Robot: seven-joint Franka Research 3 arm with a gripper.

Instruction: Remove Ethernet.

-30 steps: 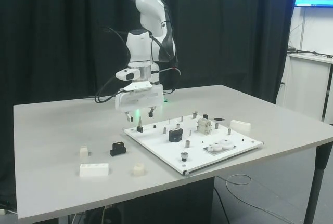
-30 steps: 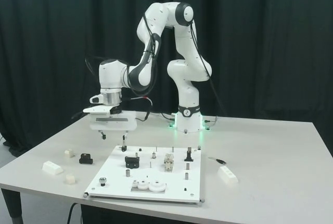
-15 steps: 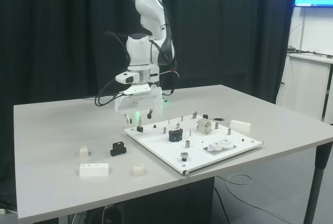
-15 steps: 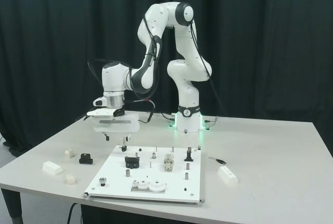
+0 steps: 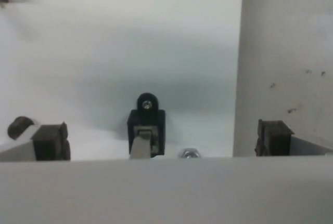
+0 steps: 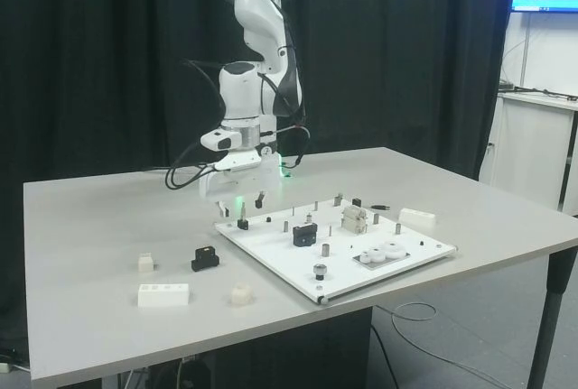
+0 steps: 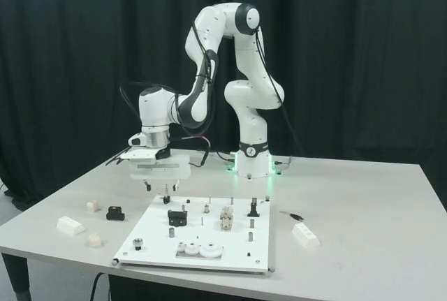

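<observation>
- At the left of the grey surface (image 6: 90, 217) you find four loose parts, well apart from the board edge: a small white block (image 6: 145, 263), a black part (image 6: 206, 258), a long white block (image 6: 163, 295) and a round white piece (image 6: 239, 294).
- The claw (image 6: 241, 198) hangs above the near-left corner of the white board (image 6: 397, 267), its fingers (image 5: 49, 141) spread wide and pinching nothing.
- The Ethernet connector (image 5: 146, 130) sits seated in its black holder on that corner, beneath the claw and between the fingers.
- Right of the board, a white box (image 6: 417, 217) lies near the surface edge.
- Black curtains close the room behind.
</observation>
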